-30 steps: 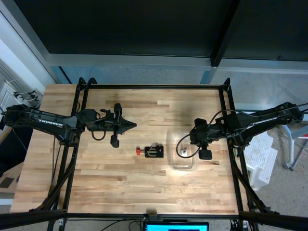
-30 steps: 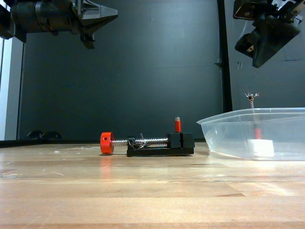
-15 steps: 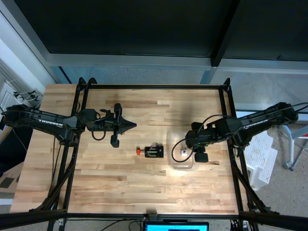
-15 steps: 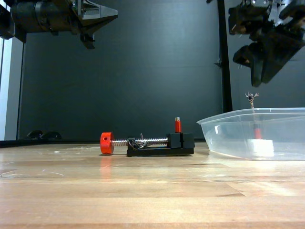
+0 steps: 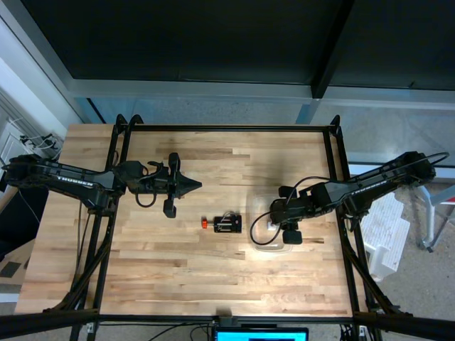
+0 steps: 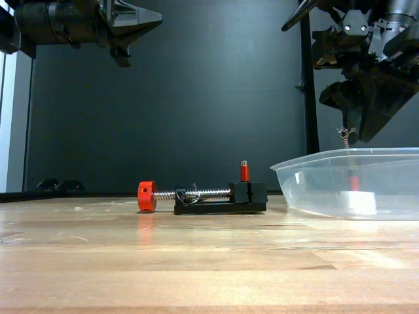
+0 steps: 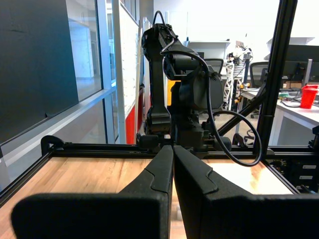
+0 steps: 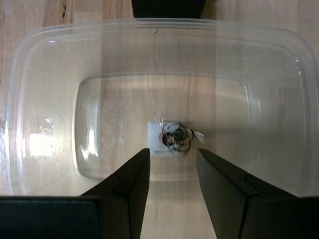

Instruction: Pick the RCA connector and install on taskboard

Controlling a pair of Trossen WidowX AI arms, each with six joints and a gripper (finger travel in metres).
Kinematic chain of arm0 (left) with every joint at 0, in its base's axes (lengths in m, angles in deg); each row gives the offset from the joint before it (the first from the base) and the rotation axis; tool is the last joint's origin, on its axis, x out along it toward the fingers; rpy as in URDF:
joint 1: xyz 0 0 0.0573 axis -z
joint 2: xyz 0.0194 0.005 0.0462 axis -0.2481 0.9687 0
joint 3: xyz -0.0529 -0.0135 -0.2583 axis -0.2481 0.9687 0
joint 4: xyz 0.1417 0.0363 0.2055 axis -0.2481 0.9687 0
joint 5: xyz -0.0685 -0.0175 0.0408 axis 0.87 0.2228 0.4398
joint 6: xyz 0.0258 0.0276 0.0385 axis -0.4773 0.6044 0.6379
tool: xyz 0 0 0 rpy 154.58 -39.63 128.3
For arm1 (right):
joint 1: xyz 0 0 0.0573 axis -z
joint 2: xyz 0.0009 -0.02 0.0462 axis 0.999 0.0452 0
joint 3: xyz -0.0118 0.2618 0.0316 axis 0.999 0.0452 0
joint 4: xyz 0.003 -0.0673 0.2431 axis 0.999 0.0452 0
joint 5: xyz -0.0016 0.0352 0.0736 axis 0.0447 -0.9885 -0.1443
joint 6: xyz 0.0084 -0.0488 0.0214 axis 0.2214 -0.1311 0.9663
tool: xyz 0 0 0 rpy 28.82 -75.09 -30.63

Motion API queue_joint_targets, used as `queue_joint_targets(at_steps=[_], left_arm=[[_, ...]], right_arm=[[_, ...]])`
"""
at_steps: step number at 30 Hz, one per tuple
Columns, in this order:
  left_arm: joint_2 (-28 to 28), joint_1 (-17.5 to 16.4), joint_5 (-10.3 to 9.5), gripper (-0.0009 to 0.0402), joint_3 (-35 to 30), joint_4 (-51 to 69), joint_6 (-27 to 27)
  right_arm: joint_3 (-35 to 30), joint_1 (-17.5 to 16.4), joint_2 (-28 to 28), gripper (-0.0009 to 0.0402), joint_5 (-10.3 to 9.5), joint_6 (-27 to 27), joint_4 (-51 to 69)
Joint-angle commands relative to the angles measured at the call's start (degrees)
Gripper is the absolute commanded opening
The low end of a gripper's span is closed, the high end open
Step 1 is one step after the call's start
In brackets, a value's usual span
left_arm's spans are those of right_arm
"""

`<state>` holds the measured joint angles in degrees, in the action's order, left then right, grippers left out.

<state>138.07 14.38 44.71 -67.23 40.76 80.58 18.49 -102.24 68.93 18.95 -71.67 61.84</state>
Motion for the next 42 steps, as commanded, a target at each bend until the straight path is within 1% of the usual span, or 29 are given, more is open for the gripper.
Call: queue_joint_targets(at_steps=[1,7,10,11,19,25,31,42], left_arm=[[0.0,0.0,0.02,0.0,0.0,0.0,0.0],[0.0,0.0,0.02,0.0,0.0,0.0,0.0],[0.0,0.0,0.02,0.0,0.0,0.0,0.0],[0.0,0.0,0.02,0.0,0.0,0.0,0.0],[0.0,0.0,0.02,0.0,0.0,0.0,0.0],[0.0,0.0,0.0,0.0,0.0,0.0,0.0],[0.0,0.0,0.0,0.0,0.0,0.0,0.0],[0.0,0.0,0.02,0.0,0.0,0.0,0.0]], right_arm=[[1.0,-0.2,0.6,0.0138,-0.04,0.0,-1.6],[2.0,-0.4,2.3,0.0142,0.11,-0.2,-3.9],[2.5,-0.4,3.1,0.0142,1.38,-0.2,-5.6],[2.6,-0.4,3.5,0.0142,1.49,-0.2,-6.0],[4.6,-0.4,4.6,0.0142,1.42,-0.4,-9.9],[4.7,-0.4,5.4,0.0142,1.4,-0.5,-10.0],[4.7,-0.4,7.4,0.0142,1.4,-0.4,-10.5],[4.8,-0.4,7.9,0.014,1.38,-0.4,-11.4]])
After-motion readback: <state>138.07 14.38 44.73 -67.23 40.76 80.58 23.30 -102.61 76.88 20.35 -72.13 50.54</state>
